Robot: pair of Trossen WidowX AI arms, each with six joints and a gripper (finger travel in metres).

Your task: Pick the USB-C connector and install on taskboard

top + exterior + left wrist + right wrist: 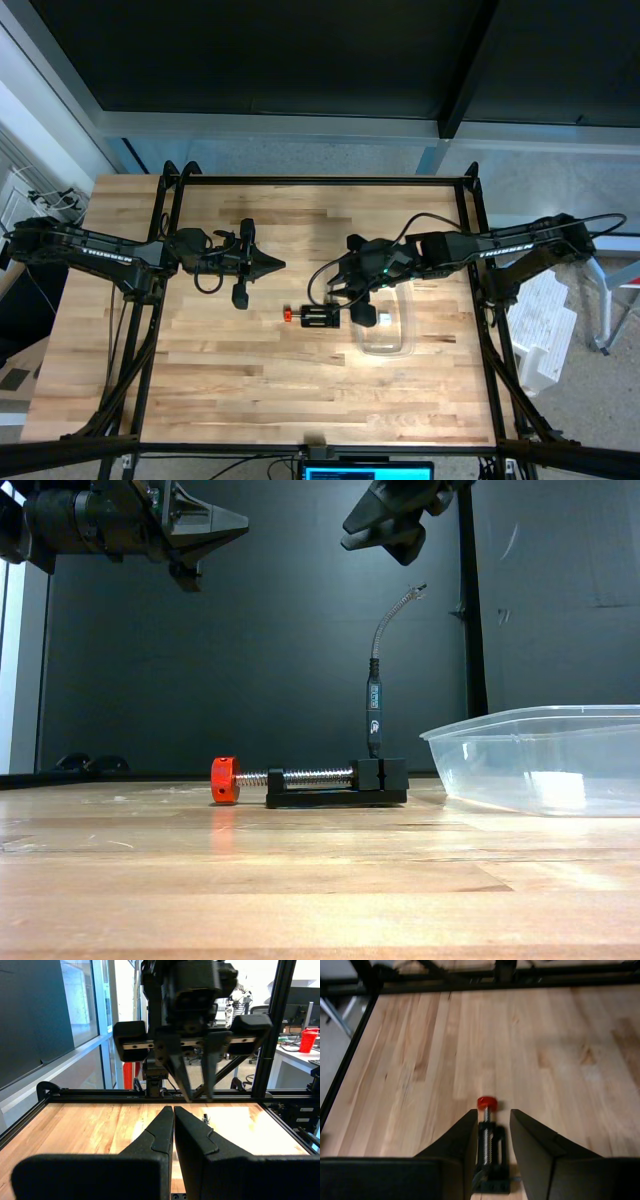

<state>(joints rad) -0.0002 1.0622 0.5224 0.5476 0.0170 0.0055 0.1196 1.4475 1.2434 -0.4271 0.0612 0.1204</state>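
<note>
Connector at frame centre: the USB-C connector (pixel 373 705) stands upright in the taskboard (pixel 335 785) (stem curving right); the right gripper (pixel 380 538), upper centre, hangs open and empty; the left gripper (pixel 240 522), upper left, closed, empty. Any snag on the stem could unseat it.

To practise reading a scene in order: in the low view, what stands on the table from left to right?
Knob of the taskboard → connector → tray. Overhead: left gripper shut at left, right gripper open above the connector.
</note>
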